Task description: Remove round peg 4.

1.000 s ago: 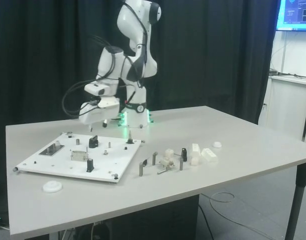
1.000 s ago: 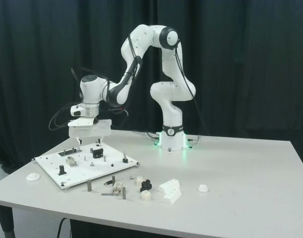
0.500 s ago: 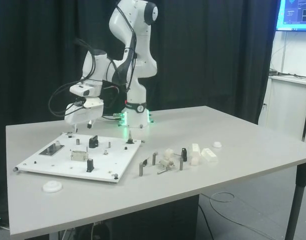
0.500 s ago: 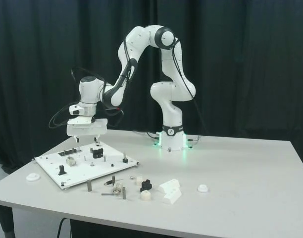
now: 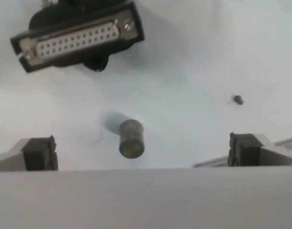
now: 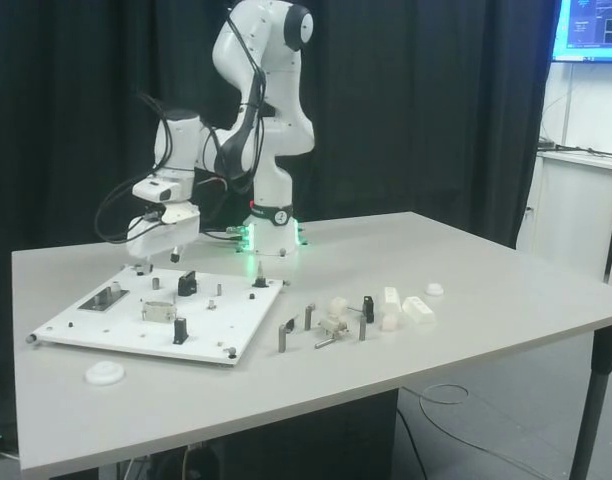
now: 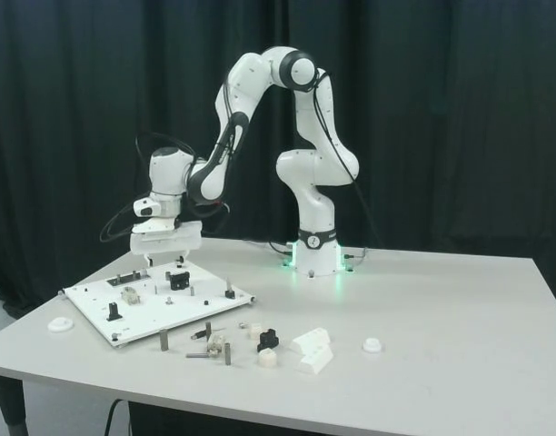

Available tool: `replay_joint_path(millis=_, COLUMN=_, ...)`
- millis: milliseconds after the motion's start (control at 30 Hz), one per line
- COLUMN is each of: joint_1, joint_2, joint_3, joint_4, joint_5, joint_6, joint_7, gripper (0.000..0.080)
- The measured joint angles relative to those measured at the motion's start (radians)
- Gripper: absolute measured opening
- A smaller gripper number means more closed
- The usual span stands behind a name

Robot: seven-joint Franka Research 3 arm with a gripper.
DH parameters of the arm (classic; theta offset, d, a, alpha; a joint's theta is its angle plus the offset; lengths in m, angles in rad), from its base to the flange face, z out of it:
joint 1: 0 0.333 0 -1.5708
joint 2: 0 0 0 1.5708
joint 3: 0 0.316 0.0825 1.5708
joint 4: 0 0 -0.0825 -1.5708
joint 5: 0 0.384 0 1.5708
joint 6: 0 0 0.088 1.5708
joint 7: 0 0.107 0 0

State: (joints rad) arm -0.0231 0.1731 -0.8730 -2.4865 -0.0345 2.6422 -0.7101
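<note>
Pincer: the pincer (image 5: 141, 151) hung over the far part of the white board (image 6: 106, 330), its two black fingertips (image 5: 40, 152) spread wide and grasping nothing.
Peg: a short grey round peg (image 5: 131, 139) stood upright in the board, between the fingertips and touching neither.
Connector: a black multi-pin connector (image 5: 78, 39) sat on the board near the peg, apart from it.
Screw: a small dark screw (image 5: 238, 99) sat in the board off to one side of the peg.
Board: it lay flat at the worktop (image 6: 466, 320) end farthest from the white cabinet, carrying several small black and grey fittings.
Loose parts: grey pegs (image 6: 308, 317) and white blocks (image 6: 418, 309) lay together on the worktop beside the board.
Disc: a white disc (image 6: 104, 373) rested near the worktop's front edge.
Arm: the white arm (image 7: 233, 109) bent over from its green-lit base (image 7: 316, 263) at the worktop's back edge.
</note>
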Motion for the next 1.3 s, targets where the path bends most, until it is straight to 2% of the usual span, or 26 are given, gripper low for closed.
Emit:
replay_joint_path(millis=433, joint_1=-0.029, joint_2=0.080, joint_3=0.001, joint_4=0.000, joint_5=0.175, joint_6=0.028, joint_7=-0.173, gripper=0.0800)
replay_joint_path(millis=600, joint_1=-0.029, joint_2=0.108, joint_3=0.005, joint_4=0.000, joint_5=0.255, joint_6=0.032, joint_7=-0.234, gripper=0.0800)
replay_joint_path(millis=1300, joint_1=-0.030, joint_2=0.178, joint_3=0.013, joint_4=-0.001, joint_5=0.571, joint_6=0.065, joint_7=-0.479, gripper=0.0800)
